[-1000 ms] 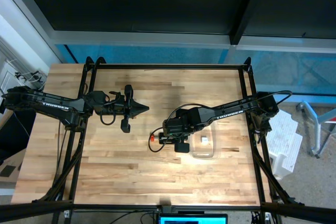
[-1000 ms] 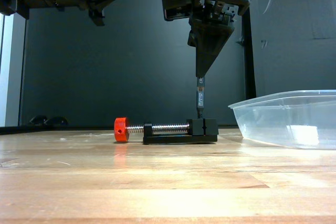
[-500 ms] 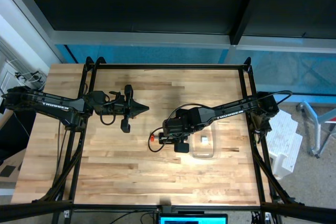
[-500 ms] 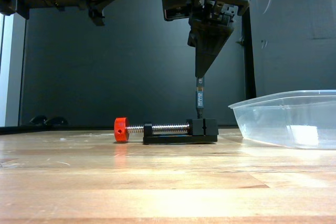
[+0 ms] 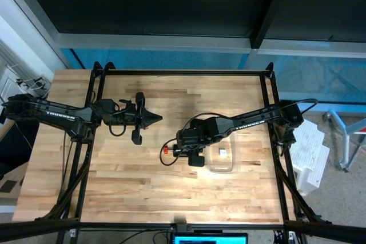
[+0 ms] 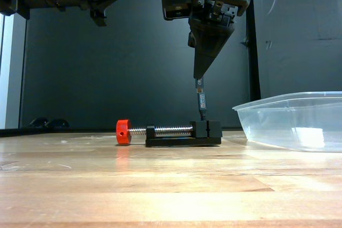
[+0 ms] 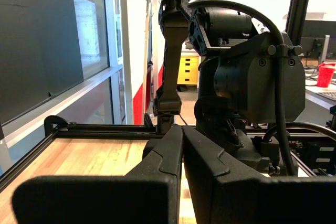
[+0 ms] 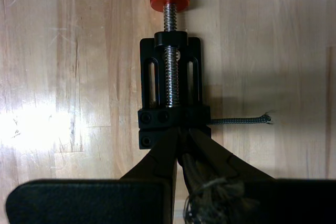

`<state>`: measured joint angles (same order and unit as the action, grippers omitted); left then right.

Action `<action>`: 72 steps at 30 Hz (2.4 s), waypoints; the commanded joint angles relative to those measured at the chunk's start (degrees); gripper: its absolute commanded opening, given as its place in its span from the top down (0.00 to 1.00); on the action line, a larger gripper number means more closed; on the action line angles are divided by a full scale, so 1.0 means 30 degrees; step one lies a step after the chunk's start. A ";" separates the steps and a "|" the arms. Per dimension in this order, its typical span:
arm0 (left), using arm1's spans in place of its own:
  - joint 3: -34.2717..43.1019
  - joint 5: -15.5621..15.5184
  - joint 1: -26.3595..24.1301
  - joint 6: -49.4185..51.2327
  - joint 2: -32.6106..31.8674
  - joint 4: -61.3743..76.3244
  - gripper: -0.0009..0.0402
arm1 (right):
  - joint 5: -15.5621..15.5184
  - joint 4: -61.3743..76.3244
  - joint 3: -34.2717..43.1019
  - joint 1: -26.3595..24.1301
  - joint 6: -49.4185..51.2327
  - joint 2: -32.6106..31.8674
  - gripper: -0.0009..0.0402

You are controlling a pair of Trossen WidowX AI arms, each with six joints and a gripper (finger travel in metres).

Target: Pick the usb-c connector and install on the hub

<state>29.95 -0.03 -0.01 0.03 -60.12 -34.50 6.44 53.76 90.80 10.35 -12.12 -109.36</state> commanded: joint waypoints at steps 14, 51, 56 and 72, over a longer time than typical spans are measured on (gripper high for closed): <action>0.0000 0.0000 0.0000 -0.0007 0.0000 -0.0007 0.98 | 0.0015 0.0146 0.0022 -0.0015 0.0233 0.0648 0.98; 0.0000 0.0007 0.0007 -0.0007 0.0000 -0.0007 0.98 | 0.0007 -0.0590 -0.1027 -0.0029 0.0364 0.0787 0.98; 0.0000 0.0000 0.0000 -0.0007 0.0000 -0.0007 0.98 | 0.0007 -0.0597 -0.1275 -0.0022 0.0372 0.0882 0.98; 0.0000 0.0000 0.0007 -0.0007 0.0000 -0.0007 0.98 | 0.0007 -0.1020 -0.1792 -0.0029 0.0423 0.0925 0.98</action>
<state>29.95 -0.03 -0.01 0.03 -60.10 -34.52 6.44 51.27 86.08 10.26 -10.98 -106.52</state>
